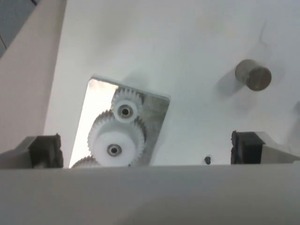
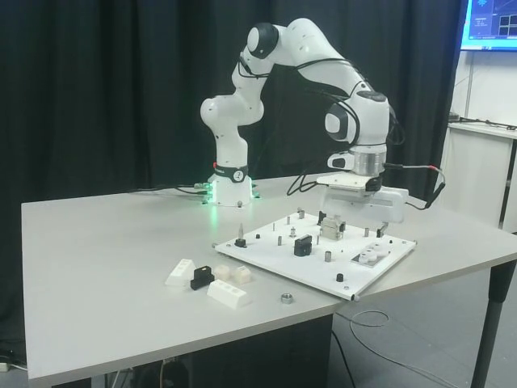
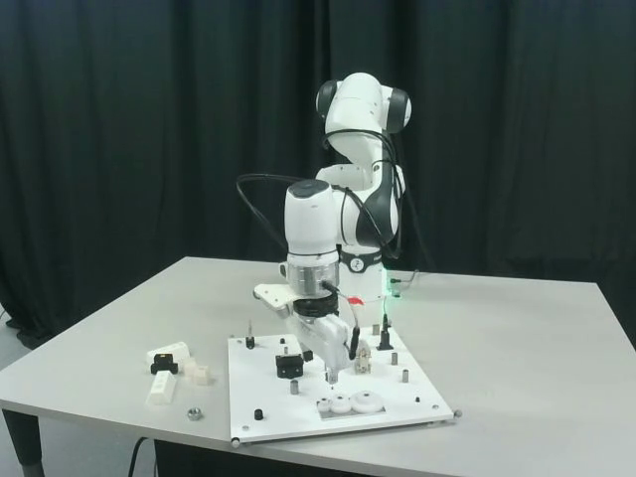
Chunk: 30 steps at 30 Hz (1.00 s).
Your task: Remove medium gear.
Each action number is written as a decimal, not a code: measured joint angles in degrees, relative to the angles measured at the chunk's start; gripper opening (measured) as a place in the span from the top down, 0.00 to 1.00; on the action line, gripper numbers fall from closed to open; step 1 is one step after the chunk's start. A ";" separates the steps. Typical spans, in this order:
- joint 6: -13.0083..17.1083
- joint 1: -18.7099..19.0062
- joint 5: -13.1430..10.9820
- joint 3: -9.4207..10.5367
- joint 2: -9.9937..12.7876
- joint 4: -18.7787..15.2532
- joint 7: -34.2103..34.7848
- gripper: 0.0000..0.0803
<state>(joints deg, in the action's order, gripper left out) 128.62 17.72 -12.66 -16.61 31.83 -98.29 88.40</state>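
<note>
**Gripper spread above the gear row**

Gears sit meshed on a grey plate [image 1: 154,115] at the white board's [image 2: 266,267] near edge: medium gear [image 1: 114,140] in the middle, small gear [image 1: 125,107] beside it. The gripper [image 1: 146,149] hangs over them, fingers wide apart, holding nothing. A grey peg [image 1: 253,75] stands well apart.

Wrist view: the third gear [image 1: 86,162], next to the medium gear [image 1: 115,143], is mostly hidden behind the pincer [image 1: 146,151] body. Both room views: gear teeth are too small to tell. Second room view: the bench [image 3: 517,348] is cut off at the picture's edges.
</note>
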 joint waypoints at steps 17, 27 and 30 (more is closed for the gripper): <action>1.37 0.31 -0.95 -0.02 -0.27 0.67 5.43 0.00; 1.31 0.94 -0.70 -0.04 -0.93 0.79 9.54 0.00; 1.08 1.08 -0.60 -0.04 -1.14 0.82 11.77 0.00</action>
<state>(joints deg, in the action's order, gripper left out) 129.70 18.80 -13.26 -16.65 30.68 -97.47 100.17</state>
